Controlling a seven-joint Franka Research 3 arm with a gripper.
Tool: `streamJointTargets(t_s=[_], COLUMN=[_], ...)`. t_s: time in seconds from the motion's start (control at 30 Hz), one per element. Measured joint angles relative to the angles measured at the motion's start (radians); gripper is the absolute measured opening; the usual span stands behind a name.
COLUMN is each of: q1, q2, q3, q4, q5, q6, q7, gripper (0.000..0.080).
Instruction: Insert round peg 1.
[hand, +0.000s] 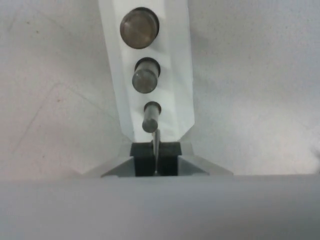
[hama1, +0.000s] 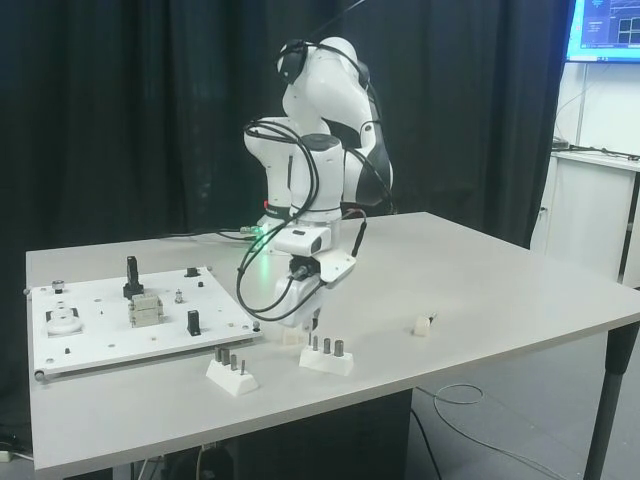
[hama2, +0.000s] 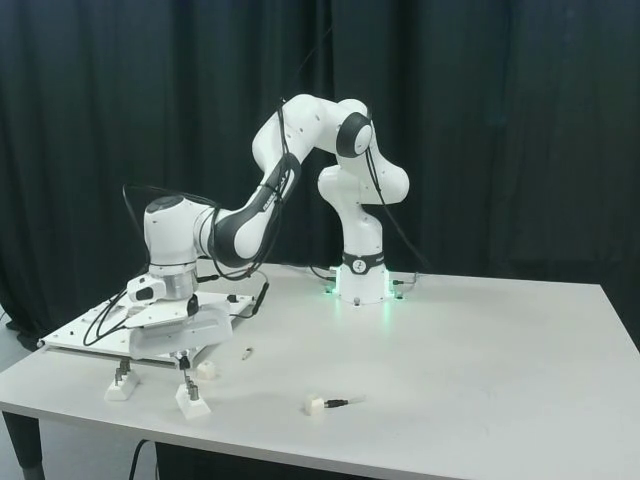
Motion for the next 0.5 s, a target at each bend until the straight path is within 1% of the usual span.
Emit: streamJointTargets(t_s=[0.5], q1=[0.0], q2=[-0.002], q3=[-0.007], q4=[0.014], q5=[0.0], q6=[-0.017], q7=[0.003], gripper=[0.0016])
